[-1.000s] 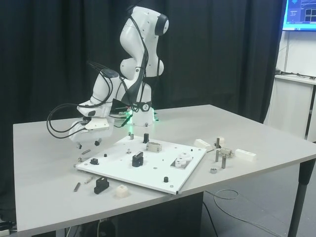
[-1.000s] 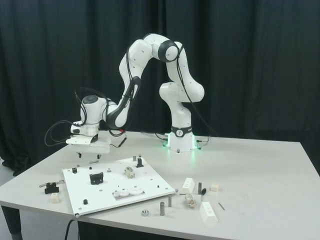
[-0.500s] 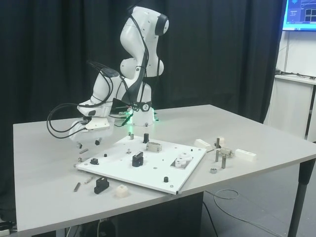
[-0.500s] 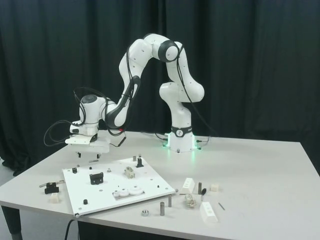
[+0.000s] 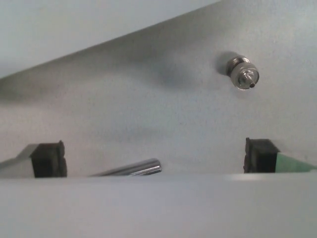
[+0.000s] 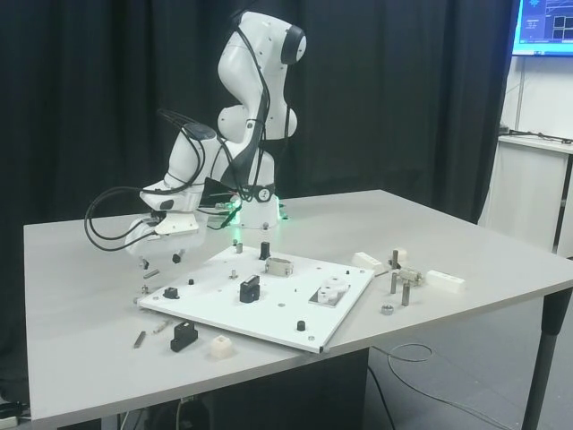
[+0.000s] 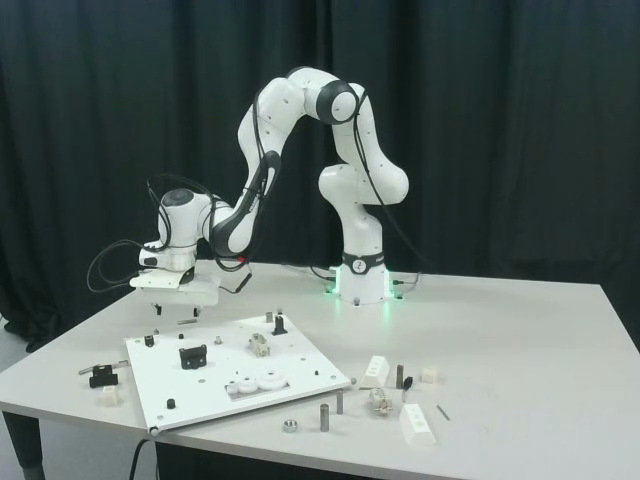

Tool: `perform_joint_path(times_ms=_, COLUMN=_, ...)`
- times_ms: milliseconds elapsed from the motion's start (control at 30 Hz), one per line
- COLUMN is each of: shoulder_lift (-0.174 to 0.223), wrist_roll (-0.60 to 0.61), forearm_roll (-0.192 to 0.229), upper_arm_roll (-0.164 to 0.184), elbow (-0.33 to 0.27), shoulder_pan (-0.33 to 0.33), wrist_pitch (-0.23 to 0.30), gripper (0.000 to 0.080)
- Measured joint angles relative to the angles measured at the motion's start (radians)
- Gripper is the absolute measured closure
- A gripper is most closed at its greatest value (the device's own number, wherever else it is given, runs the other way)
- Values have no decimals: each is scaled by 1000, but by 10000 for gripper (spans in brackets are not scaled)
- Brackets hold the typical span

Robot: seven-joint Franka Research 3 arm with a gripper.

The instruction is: Remove square peg 4.

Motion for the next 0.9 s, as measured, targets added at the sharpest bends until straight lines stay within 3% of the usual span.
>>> perform_joint_path(times_ms=400, shoulder_lift=-6, wrist_roll=0, forearm_roll=0, upper_arm_roll=3, elbow=11, shoulder_pan=1, wrist_pitch=-21, gripper=3)
perform_joint_path(times_ms=700, shoulder_lift=-44, wrist_roll=5, forearm_roll=5, upper_arm_roll=7, elbow=16, shoulder_pan=3, wrist_pitch=-94, gripper=3)
perform_joint_path(times_ms=900, shoulder_lift=-79, wrist_roll=69, forearm_roll=42, upper_arm_roll=4, elbow=18, shoulder_pan=3, wrist_pitch=-167, gripper=3)
